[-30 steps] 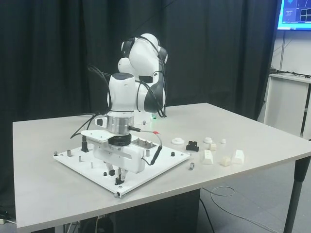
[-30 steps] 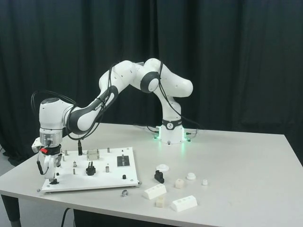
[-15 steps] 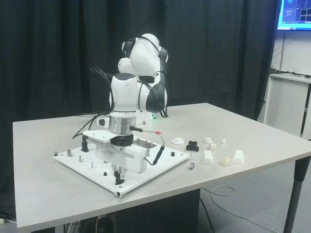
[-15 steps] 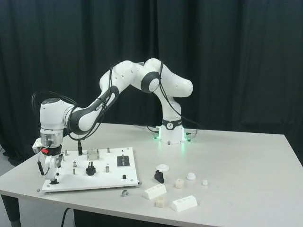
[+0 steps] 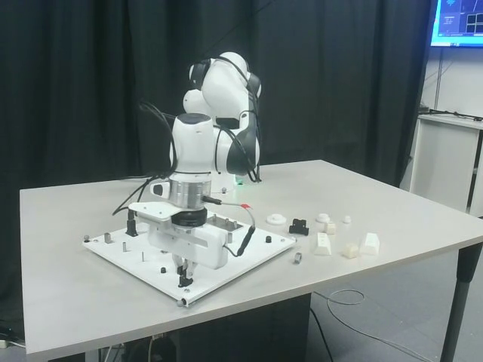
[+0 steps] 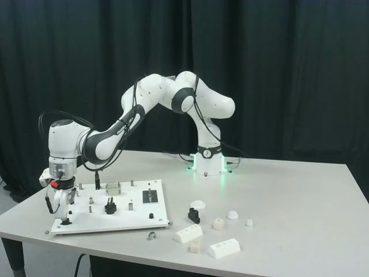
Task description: Remove Ethernet.
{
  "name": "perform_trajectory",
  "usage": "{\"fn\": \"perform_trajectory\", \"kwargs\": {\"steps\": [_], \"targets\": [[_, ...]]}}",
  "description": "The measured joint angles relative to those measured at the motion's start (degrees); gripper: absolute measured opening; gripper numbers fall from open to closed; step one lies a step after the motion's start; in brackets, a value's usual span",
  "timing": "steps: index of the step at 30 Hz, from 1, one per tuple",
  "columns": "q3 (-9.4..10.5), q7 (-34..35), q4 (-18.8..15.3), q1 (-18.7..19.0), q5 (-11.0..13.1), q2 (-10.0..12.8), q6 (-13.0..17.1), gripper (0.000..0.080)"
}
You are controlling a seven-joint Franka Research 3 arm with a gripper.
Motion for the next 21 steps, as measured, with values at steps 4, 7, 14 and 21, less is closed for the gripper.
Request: {"fn": "perform_trajectory", "kwargs": {"steps": [4,7,14,21], "targets": [[-0.28,0.02,0.70,0.04,0.00,-0.04,-1.05,0.0081],[-0.79,0.03,1.57,0.13,-0.06,-0.12,-2.13,0.0080],[-2.00,0.03,4.16,0.21,-0.06,-0.31,-6.11,0.0080],[-2.40,0.47,6.28,0.21,-0.06,-0.33,-9.31,0.0080]]}}
